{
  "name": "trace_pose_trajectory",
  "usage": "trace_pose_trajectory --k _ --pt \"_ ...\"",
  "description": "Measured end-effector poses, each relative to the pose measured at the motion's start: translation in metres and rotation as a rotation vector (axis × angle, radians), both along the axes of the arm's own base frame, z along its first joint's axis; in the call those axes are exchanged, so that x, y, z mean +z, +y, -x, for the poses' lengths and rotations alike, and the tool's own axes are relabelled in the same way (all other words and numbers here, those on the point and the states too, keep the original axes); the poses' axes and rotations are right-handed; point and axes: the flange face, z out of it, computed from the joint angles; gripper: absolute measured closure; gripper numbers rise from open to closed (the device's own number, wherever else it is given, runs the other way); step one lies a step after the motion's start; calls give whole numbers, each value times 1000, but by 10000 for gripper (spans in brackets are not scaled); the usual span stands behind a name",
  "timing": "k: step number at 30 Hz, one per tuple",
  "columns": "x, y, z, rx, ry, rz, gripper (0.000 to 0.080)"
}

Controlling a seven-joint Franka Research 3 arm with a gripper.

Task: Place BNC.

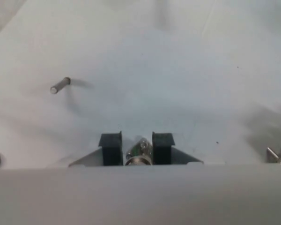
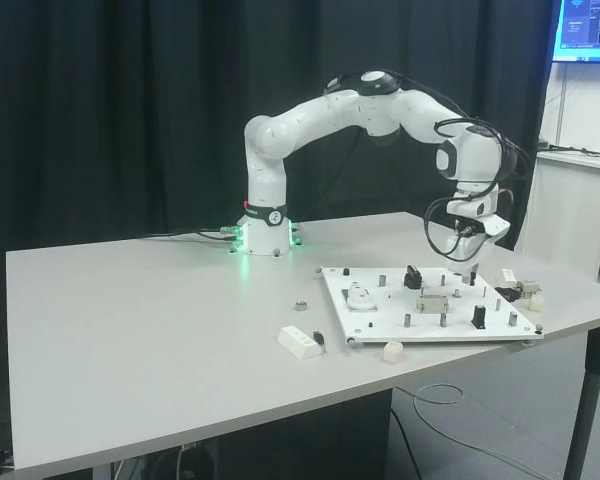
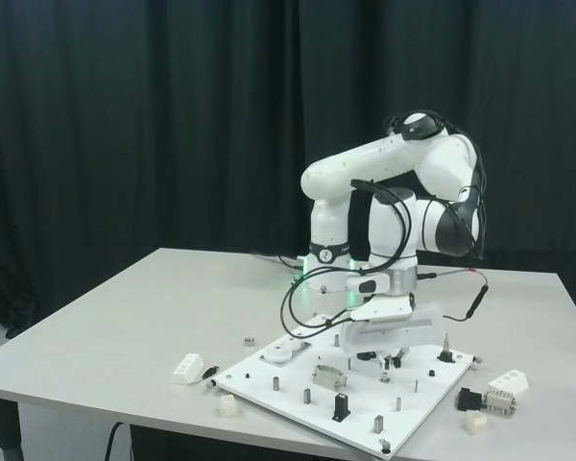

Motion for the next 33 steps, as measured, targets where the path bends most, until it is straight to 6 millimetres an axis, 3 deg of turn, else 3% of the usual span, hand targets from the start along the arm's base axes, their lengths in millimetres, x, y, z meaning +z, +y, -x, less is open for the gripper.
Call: trace_pose_trajectory --k 24,33 --pt "3 -4 -1 -49 6 -2 669" --pt "3 -15 -4 -75 10 24 669"
